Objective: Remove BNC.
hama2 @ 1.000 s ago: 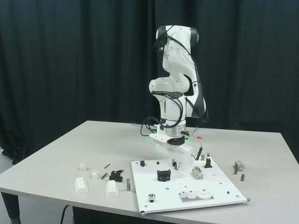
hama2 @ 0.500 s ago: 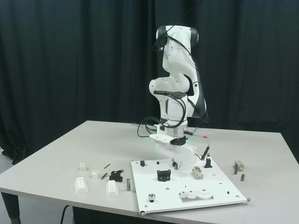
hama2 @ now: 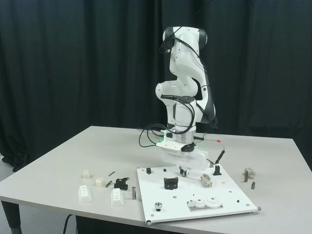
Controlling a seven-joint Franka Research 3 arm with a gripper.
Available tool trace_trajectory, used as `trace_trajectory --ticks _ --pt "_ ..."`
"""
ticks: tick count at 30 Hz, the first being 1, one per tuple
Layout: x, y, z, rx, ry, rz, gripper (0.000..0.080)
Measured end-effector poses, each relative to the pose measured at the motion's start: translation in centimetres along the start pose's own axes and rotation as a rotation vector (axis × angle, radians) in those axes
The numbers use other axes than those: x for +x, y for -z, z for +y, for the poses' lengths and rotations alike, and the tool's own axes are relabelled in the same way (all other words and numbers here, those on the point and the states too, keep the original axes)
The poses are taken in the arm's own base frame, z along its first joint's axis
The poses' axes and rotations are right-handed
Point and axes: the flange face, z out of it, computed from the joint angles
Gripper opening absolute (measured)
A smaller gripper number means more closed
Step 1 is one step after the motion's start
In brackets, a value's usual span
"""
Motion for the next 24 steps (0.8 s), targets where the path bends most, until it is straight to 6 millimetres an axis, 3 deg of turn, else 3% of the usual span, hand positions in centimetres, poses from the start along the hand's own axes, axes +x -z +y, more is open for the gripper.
trace_trajectory --ticks 24 --pt "-0.05 0.01 0.03 -0.004 0.311 -0.003 0.0121"
